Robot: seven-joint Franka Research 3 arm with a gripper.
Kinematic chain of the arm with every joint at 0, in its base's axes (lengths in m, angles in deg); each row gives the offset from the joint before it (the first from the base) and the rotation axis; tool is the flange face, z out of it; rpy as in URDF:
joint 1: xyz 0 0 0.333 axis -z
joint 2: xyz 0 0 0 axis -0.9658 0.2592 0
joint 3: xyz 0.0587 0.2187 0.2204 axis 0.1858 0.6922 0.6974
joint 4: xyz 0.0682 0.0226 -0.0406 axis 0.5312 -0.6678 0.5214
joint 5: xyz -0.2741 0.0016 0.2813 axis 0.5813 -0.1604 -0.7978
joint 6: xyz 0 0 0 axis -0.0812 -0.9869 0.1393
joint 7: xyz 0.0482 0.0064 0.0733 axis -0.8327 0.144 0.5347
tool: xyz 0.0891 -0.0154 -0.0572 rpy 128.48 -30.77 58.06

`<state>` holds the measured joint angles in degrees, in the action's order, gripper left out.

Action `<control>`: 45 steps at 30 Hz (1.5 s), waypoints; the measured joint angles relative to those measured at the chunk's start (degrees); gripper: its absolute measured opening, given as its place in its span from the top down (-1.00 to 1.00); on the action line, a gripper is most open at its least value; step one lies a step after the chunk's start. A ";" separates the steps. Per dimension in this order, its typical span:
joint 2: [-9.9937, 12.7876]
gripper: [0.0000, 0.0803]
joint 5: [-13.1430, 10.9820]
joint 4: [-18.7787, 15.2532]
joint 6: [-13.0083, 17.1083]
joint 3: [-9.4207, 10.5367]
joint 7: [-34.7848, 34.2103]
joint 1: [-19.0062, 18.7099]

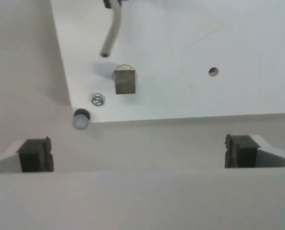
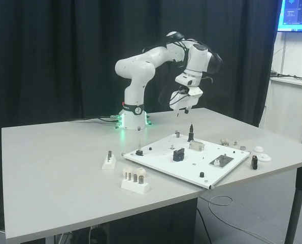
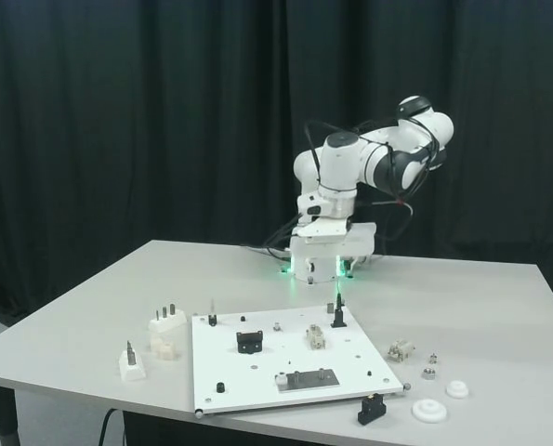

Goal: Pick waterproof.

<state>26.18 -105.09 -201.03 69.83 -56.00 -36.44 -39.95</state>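
Wrist view: gripper (image 1: 137, 153) fingers spread wide, nothing between the black pads (image 1: 35, 155); below lies a corner of the white board (image 1: 204, 38) with a grey cable end (image 1: 112, 31), a small block (image 1: 125, 80), a nut (image 1: 98, 99). First room view: the gripper (image 2: 180, 110) hangs above the board's (image 2: 156, 163) far corner, over an upright black connector (image 2: 191, 133); can't tell which part is the waterproof one. Second room view: same, arm (image 3: 369, 163) bent over the board (image 3: 257, 381). No readable writing or labels anywhere.
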 joint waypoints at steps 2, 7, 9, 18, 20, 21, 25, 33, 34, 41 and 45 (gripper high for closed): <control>0.00 -0.99 0.34 0.29 -0.52 -0.84 -0.94 -0.52; 0.00 -0.99 0.64 1.05 -1.45 -2.88 -4.11 -2.22; 0.00 -0.99 0.64 1.45 -1.64 -3.59 -5.87 -2.98; 0.03 -0.99 -0.27 4.71 -1.87 -5.01 -12.72 -5.53; 0.11 -0.99 -0.89 5.71 -1.74 -4.94 -14.43 -5.64; 0.18 -0.99 -1.23 6.20 -1.60 -4.85 -15.36 -5.65; 0.30 -0.99 -2.27 7.93 -0.20 -4.08 -19.54 -5.64; 0.23 -0.99 -4.13 10.64 4.90 -0.64 -29.95 -5.23; 0.20 -0.99 -4.32 10.94 5.62 -0.11 -31.32 -5.10; -0.51 -0.99 -5.85 13.18 10.57 3.83 -38.70 -3.58; -1.25 -0.99 -6.81 14.42 12.09 5.70 -42.91 -2.31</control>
<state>24.93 -111.90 -186.61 81.92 -50.30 -79.35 -42.26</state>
